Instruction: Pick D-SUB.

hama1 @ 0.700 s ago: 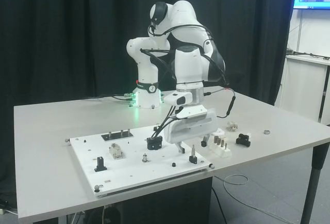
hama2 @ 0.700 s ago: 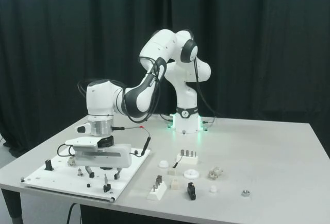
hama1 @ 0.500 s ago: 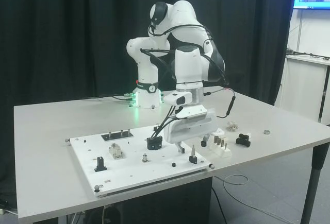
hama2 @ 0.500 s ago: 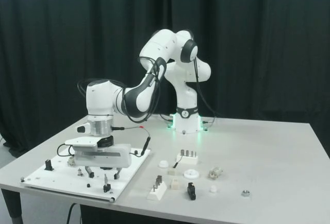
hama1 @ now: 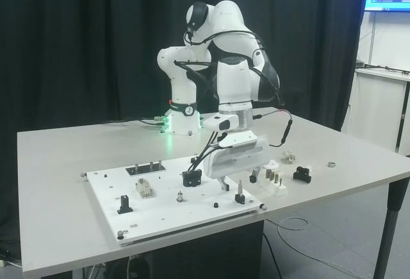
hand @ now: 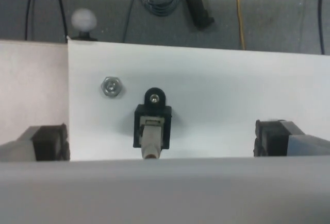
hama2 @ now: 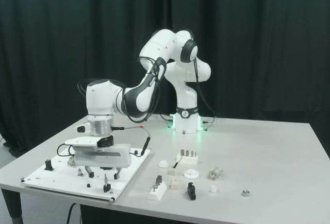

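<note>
grey table [hama1: 57,163], one white board [hama1: 160,211]

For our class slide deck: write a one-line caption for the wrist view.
Wrist camera looks down on a black-mounted connector on the white board, centred between the open gripper fingers.

A grey table [hama1: 57,163] bears the arm's white base [hama1: 182,122] at its far side and a white board [hama1: 160,218] near its front edge. Beside the board lie small loose parts: a white block with pins [hama2: 157,189], a white gear [hama2: 191,173], a black clip [hama2: 191,190] and a nut [hama2: 246,193].
</note>
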